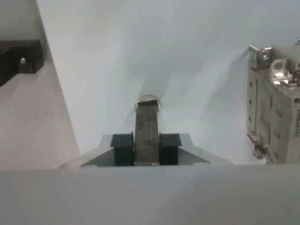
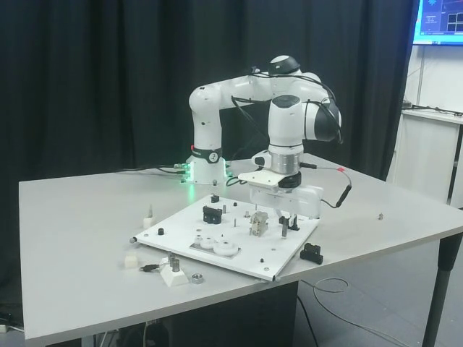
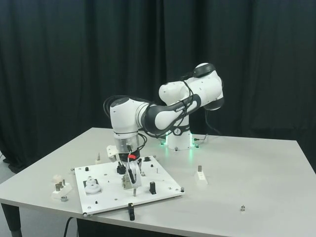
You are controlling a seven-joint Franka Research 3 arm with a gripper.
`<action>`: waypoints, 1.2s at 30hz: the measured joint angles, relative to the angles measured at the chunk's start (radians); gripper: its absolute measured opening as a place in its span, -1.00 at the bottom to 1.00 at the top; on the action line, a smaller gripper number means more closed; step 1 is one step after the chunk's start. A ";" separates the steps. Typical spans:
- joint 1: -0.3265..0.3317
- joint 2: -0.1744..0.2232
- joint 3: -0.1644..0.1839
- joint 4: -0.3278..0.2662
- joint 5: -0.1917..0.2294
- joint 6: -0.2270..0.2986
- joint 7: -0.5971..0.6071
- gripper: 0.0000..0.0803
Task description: Insert square peg 3.
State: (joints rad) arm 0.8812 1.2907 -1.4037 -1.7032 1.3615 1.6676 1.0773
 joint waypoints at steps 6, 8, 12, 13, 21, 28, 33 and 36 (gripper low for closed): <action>0.000 0.002 0.001 0.000 0.000 0.000 0.002 -0.73; 0.000 0.002 0.001 0.000 0.000 0.000 0.002 -0.73; 0.000 0.003 0.002 0.000 0.000 0.000 0.002 -0.73; 0.000 0.003 0.002 0.000 0.000 0.000 0.002 -0.73; 0.000 0.004 0.005 0.000 0.000 0.003 0.003 -0.73; 0.000 0.005 0.009 0.000 0.000 0.011 0.003 -0.73; 0.000 0.006 0.011 0.000 0.000 0.012 0.010 -0.73; 0.000 0.006 0.011 0.000 0.000 0.012 0.010 -0.73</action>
State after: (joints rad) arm 0.8812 1.2971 -1.3930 -1.7029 1.3615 1.6797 1.0876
